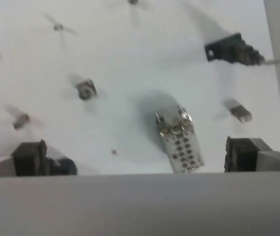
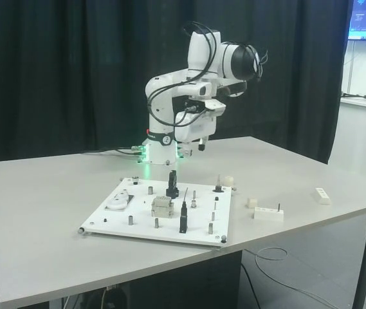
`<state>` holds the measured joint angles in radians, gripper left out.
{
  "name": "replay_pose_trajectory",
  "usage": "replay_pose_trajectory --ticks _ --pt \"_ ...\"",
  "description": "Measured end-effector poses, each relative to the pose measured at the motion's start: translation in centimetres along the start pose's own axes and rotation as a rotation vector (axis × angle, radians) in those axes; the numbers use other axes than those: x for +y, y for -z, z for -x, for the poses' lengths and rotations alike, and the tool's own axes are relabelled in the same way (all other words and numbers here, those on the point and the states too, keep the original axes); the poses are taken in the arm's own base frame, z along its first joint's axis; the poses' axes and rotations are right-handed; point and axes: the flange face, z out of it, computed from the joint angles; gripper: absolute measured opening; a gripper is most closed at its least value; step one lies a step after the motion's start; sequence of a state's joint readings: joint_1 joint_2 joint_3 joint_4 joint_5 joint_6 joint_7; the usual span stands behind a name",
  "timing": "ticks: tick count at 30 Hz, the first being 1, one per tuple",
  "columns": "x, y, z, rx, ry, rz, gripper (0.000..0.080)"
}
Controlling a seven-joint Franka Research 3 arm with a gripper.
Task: Remove waterproof.
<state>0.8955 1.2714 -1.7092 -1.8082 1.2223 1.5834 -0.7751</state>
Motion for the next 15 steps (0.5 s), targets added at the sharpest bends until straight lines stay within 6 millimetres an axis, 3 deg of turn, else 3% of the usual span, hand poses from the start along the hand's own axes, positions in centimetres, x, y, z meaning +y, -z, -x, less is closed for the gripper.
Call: replay_pose_trajectory --ticks 15 --pt "3.5 -2.2 0.0 -0.053 0.2 -0.008 0.08"
